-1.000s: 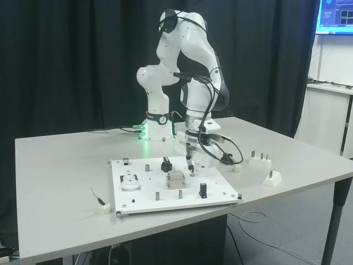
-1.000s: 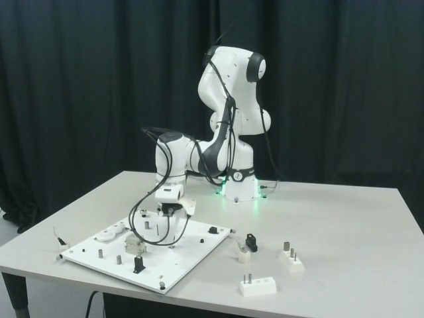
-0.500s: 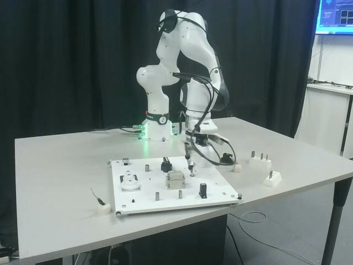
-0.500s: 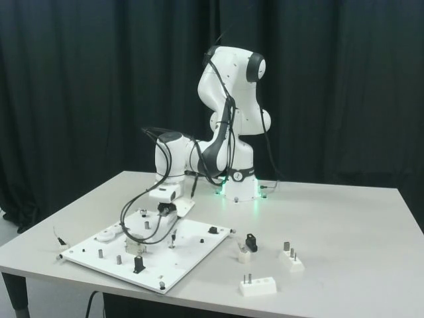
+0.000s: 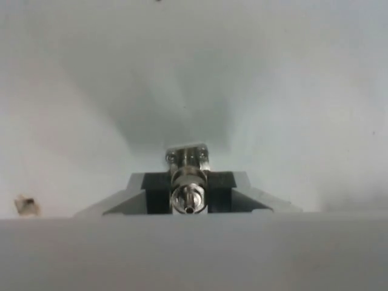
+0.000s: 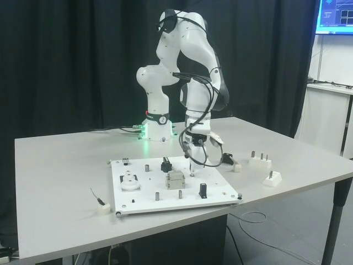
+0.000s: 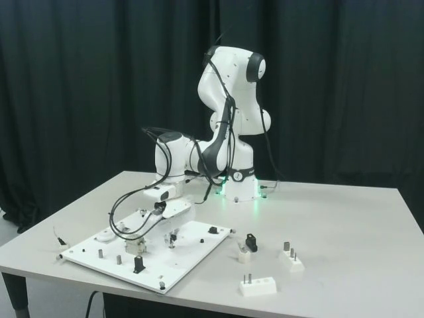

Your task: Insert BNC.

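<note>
The BNC connector (image 5: pixel 189 185) is a small metal plug standing upright on the white task board (image 6: pixel 143 194), near the board's far right part. My gripper (image 5: pixel 189 195) points straight down over it and is shut on it, with a black pad (image 5: pixel 155 193) on each side of the plug. In the first room view the gripper (image 6: pixel 191 164) reaches down to the board beside the grey block (image 6: pixel 175 179). From the second room view the gripper (image 7: pixel 171 232) is above the board (image 7: pixel 192 257) with the wrist turned sideways.
On the board stand two black clips (image 6: pixel 165 164) (image 6: pixel 202 190), a white disc (image 6: pixel 130 183) and several small pegs. Off the board lie white holders (image 6: pixel 259 160) (image 6: pixel 272 178), a black part (image 6: pixel 226 159) and a small wired block (image 6: pixel 102 208). Cables loop from my wrist.
My wrist has turned about its vertical axis over the same spot on the board, with the connector held between the fingers. The cable loop swung round with it.
</note>
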Robot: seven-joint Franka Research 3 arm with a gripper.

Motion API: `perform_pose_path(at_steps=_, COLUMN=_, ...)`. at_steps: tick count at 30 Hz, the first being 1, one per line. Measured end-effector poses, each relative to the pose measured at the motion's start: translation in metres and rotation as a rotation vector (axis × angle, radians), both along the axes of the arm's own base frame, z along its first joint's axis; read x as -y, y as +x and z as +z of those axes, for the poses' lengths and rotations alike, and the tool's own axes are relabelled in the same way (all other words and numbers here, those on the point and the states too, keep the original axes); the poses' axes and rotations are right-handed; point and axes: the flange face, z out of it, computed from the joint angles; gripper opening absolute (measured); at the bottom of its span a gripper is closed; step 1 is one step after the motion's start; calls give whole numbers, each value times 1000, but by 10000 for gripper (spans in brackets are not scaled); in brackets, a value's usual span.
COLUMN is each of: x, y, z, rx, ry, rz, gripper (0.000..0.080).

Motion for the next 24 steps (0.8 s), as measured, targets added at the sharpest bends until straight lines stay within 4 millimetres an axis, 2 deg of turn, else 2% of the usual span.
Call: perform_pose_path(at_steps=24, x=7, y=-2, z=0, rx=21, ry=45, rz=-305, gripper=120)
